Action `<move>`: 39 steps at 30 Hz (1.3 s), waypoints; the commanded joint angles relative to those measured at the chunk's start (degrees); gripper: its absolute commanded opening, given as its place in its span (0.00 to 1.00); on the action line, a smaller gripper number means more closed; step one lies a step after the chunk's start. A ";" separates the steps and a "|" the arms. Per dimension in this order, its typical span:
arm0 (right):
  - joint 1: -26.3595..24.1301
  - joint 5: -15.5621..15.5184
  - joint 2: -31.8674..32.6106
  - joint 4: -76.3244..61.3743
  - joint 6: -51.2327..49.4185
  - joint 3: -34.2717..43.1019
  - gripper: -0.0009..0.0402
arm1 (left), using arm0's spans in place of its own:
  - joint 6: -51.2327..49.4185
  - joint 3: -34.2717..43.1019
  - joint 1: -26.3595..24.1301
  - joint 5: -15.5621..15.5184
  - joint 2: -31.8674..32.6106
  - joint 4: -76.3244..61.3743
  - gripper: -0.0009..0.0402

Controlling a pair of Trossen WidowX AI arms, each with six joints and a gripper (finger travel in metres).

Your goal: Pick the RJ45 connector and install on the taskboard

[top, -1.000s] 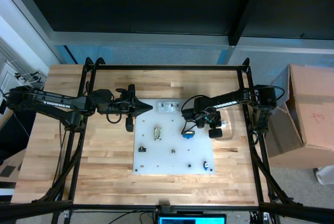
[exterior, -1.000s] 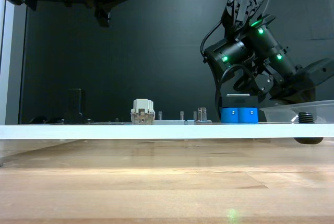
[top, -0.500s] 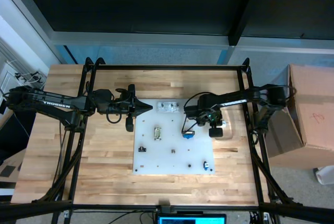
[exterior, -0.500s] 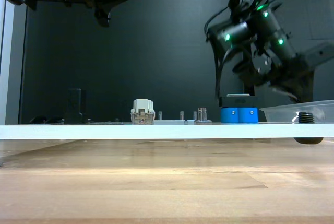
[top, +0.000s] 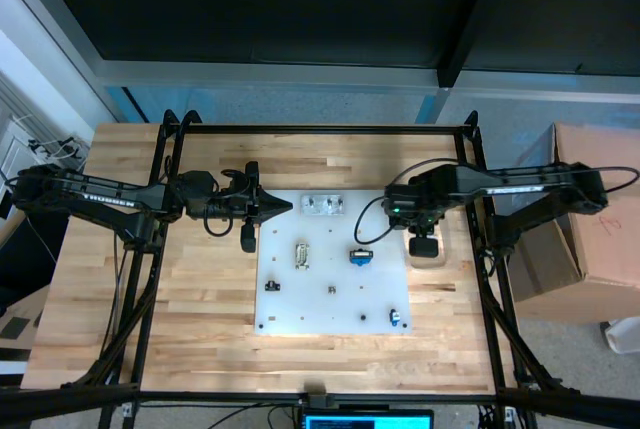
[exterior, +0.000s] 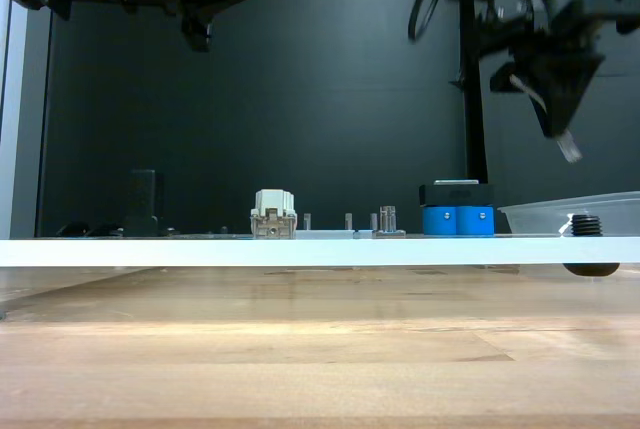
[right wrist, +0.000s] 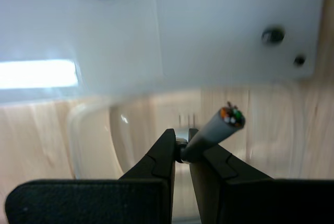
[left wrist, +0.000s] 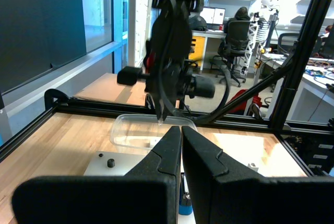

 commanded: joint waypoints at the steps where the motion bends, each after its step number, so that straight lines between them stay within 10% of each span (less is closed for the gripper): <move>1: 1.44 0.24 -3.34 2.38 0.61 0.02 0.02 | 0.00 0.02 0.00 0.00 0.00 0.02 0.02; 15: 14.51 3.48 -9.88 10.21 6.08 -0.37 0.02 | 0.00 0.02 0.00 0.00 0.00 0.02 0.02; 39: 37.51 12.48 -0.79 19.52 28.28 -2.47 0.02 | 0.00 0.02 0.02 0.00 0.00 0.02 0.02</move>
